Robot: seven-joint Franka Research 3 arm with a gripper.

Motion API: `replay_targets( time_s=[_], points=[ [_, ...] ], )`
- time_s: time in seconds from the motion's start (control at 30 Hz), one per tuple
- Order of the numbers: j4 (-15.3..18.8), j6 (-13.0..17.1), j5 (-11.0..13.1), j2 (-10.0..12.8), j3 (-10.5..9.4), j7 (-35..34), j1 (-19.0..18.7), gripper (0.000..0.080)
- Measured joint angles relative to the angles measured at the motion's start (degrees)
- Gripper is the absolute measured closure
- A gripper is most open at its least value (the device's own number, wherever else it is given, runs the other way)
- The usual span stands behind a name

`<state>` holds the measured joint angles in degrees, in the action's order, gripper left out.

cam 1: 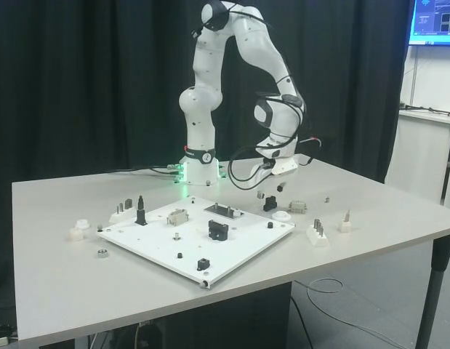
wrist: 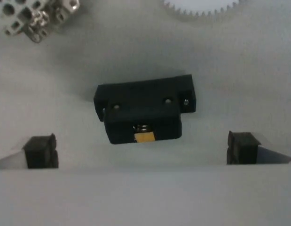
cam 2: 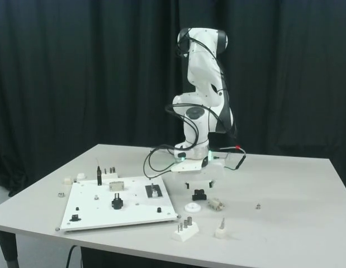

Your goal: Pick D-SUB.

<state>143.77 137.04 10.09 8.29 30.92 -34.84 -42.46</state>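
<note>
The D-SUB (wrist: 143,110) is a black block-shaped connector with two small screws, lying on the grey table. In the first room view the D-SUB (cam 1: 269,204) rests just past the white board's far corner, and in the second room view the D-SUB (cam 2: 199,195) lies under the wrist. My gripper (wrist: 140,151) hangs a little above it, open, with one black fingertip (wrist: 41,151) on each side and a wide gap to the part. The gripper (cam 1: 270,191) touches nothing, and the gripper (cam 2: 199,185) holds nothing.
A white gear (wrist: 201,5) and a small metal connector (wrist: 35,16) lie close beside the D-SUB. The white assembly board (cam 1: 239,246) carries several small parts. Two white holders with pins (cam 1: 317,231) stand nearer the table's edge.
</note>
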Motion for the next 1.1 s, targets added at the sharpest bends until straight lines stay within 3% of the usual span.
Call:
replay_targets(
  time_s=[0.5, 0.87, 0.9, 1.1],
  points=[
    [0.22, 3.44, -0.19, 3.12, -2.57, 0.0, 1.12, 0.0003],
    [0.2, 5.27, -0.19, 5.15, -8.06, -0.81, 6.36, 0.0003],
    [0.16, 5.27, -0.2, 5.14, -8.67, -0.87, 7.04, 0.0146],
    [-0.21, 4.76, -0.22, 4.41, -11.6, -0.95, 10.36, 0.0146]
  ],
)
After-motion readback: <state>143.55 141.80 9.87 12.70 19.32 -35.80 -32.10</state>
